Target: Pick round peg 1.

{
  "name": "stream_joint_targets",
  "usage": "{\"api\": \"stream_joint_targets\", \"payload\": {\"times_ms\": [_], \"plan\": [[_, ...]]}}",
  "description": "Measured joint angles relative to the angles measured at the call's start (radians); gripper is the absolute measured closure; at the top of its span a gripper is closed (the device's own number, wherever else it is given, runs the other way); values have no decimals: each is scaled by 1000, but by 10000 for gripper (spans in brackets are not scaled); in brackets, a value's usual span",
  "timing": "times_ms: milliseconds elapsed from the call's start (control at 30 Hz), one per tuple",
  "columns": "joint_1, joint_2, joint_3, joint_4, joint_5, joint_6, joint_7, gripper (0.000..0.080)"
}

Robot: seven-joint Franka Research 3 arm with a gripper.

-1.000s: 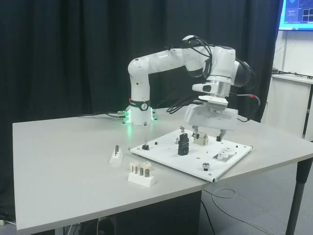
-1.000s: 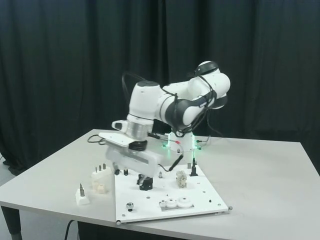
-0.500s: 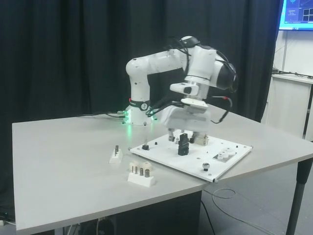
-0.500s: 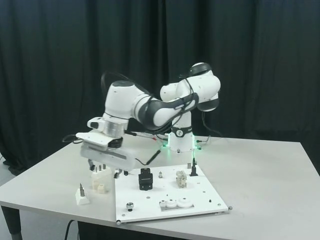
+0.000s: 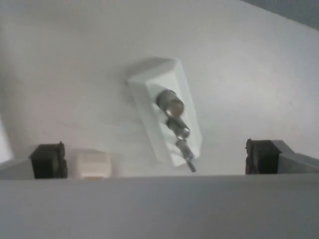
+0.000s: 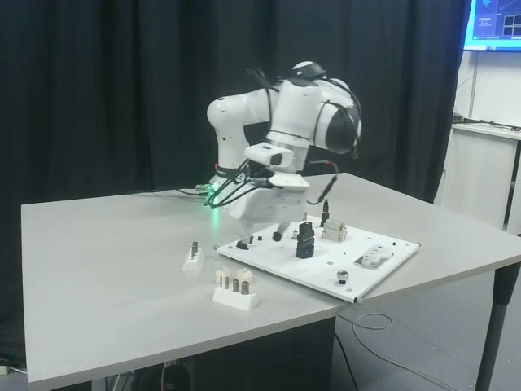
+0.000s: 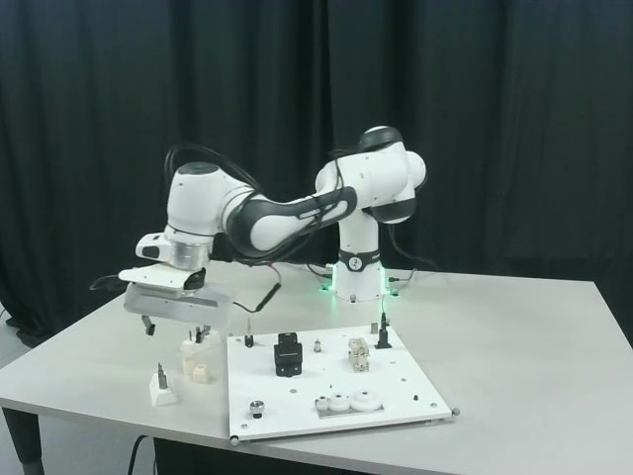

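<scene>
**Fingers spread wide above the peg holder, nothing held**

- Gripper (image 5: pixel 152 160): two black fingers (image 5: pixel 49 161) set well apart, empty, touching nothing. It hangs in the air above the bench (image 6: pixel 98 269).
- Peg holder (image 5: pixel 165 116): white block on the bare grey bench, seen from the wrist between the two fingertips. It carries a row of three upright metal pegs.
- Round peg 1 (image 5: pixel 170 102): taken to be the thickest of the row, at one end of the holder; which peg carries that number cannot be told. It stands in its hole, untouched.
- Small white block (image 5: pixel 92 164): just beside one fingertip, apart from the holder.
- Assembly board (image 6: pixel 321 257): white plate beside the holder, toward the bench's front edge.
- Open room: bare bench on the holder's far side from the board.
</scene>
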State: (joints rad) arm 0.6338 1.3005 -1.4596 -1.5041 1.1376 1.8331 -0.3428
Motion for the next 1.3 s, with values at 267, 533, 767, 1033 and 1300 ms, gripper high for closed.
{"api": "stream_joint_targets", "payload": {"times_ms": [267, 533, 767, 1033, 1300], "plan": [[-54, 3, 11, -9, 61, -31, -97, 3], [-97, 3, 42, -18, 100, -58, -242, 3], [-124, 3, 70, -28, 114, -61, -317, 3], [-147, 3, 89, -34, 127, -61, -349, 3], [-167, 3, 104, -33, 140, -55, -375, 3]]}}
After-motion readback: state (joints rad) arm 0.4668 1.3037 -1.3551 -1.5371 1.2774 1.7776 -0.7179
